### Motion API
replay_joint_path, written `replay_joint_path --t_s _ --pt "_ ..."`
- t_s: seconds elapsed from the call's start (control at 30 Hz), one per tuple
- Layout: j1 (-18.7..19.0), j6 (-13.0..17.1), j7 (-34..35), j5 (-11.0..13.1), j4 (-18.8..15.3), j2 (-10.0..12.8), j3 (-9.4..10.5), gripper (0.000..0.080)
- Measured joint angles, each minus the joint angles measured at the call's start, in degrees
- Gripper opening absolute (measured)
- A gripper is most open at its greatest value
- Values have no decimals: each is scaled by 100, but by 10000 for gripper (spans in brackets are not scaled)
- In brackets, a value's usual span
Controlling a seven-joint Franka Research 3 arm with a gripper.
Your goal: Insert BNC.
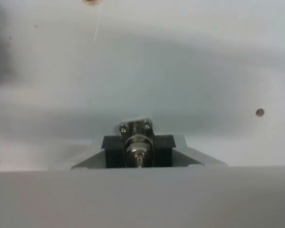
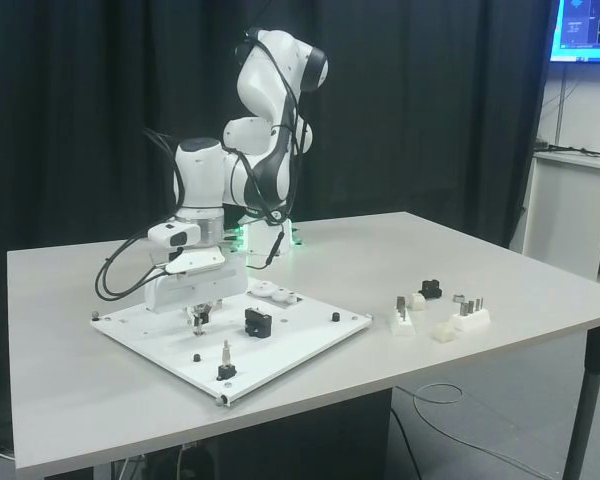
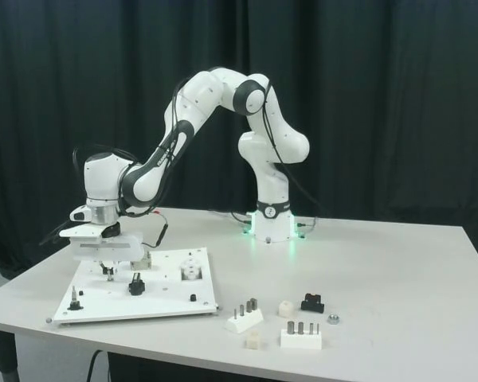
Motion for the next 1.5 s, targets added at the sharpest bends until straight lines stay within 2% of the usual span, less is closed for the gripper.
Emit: replay_joint_path --t_s 1.5 --pt "-1 -191 0 0 148 128 -35 121"
